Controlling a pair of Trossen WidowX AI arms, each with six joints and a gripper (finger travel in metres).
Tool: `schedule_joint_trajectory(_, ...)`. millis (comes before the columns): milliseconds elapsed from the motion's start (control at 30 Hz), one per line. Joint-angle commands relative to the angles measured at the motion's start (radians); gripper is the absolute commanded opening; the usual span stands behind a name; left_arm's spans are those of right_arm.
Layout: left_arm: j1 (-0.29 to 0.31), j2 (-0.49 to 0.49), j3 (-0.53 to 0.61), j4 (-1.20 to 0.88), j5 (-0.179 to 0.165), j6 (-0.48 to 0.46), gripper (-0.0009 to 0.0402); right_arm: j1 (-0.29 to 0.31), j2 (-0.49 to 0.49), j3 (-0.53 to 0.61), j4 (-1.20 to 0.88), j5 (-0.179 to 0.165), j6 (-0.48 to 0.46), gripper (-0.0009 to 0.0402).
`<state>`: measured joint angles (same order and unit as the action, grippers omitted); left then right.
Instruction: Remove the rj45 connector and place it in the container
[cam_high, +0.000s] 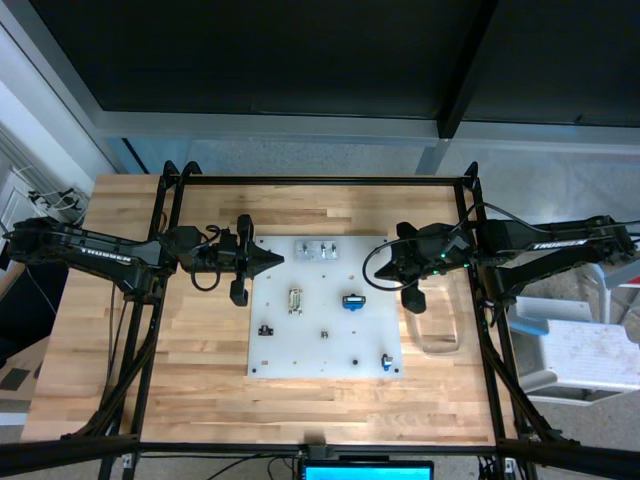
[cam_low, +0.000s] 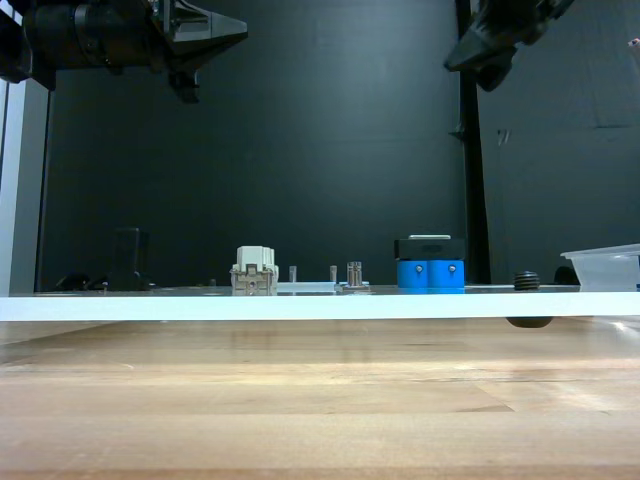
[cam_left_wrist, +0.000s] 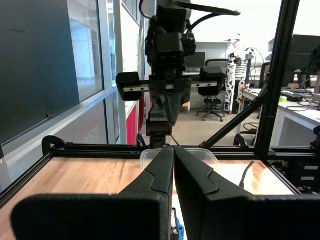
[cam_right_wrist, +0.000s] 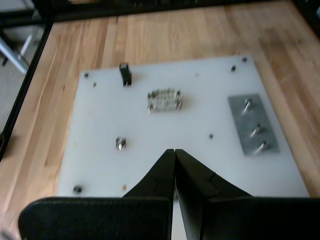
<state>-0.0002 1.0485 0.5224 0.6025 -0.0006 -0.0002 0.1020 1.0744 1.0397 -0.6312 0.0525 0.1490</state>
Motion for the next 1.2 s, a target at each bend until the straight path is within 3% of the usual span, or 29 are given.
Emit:
schedule_joint_trajectory(33, 0.0, 0.0, 0.0, 0.0, 0.0, 0.0, 0.0001, 0.029, 0.001, 0.035, -0.081, 0.009, 0.03, 0.0)
schedule_joint_trajectory(300, 0.0, 0.0, 0.0, 0.0, 0.0, 0.0, 0.0001, 0.091, 0.034, 0.124, -0.279, 0.012, 0.092, 0.0)
schedule_joint_trajectory(533, 0.0, 0.0, 0.0, 0.0, 0.0, 0.0, 0.0001, 0.172, 0.113, 0.199, -0.409, 0.06, 0.137, 0.0)
schedule_joint_trajectory(1200, 0.0, 0.001, 0.0, 0.0, 0.0, 0.0, 0.0001, 0.38, 0.301, 0.245, -0.524, 0.06, 0.311, 0.0)
